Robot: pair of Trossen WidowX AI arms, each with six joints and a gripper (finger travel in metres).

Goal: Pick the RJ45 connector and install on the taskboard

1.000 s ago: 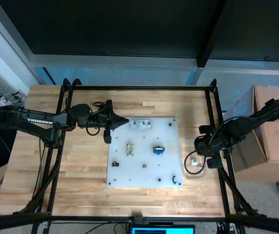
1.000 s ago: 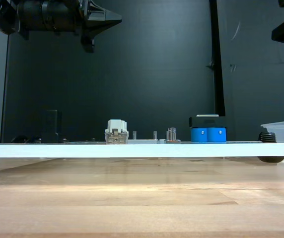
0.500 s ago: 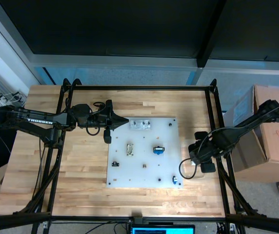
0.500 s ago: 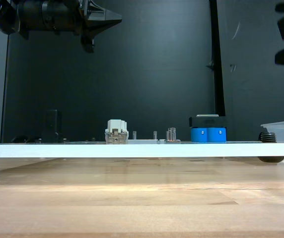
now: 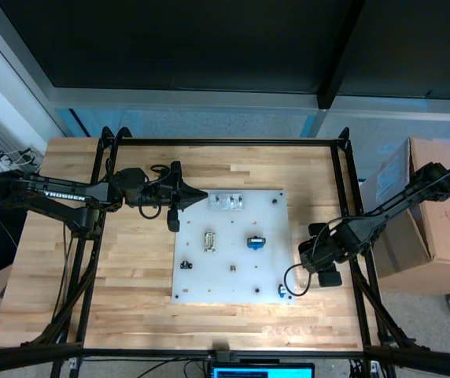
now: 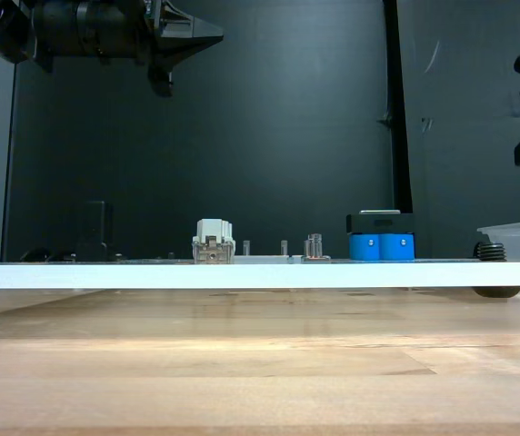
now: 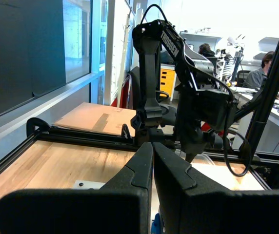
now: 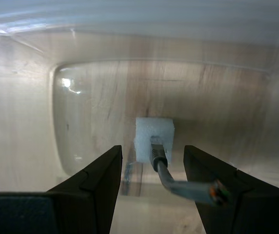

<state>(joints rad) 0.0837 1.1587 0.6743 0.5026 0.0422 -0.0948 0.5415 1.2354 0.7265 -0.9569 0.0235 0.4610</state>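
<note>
Now your right gripper (image 8: pixel 152 155) hangs spread above the clear tray (image 8: pixel 56 122) beside the taskboard (image 5: pixel 233 268); the RJ45 connector (image 8: pixel 154 145) lies free on the tray floor, squarely between the fingers, cable stub trailing back toward the wrist; your left gripper (image 7: pixel 152 146), pinched closed and empty, hovers well apart over the board's far left corner.

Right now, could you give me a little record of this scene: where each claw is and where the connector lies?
Left gripper: shut, high above the taskboard's far left corner.
Right gripper: open, over the clear tray right of the board.
RJ45 connector: lying free in the tray against a white block, between the right gripper's jaws, not gripped.
</note>
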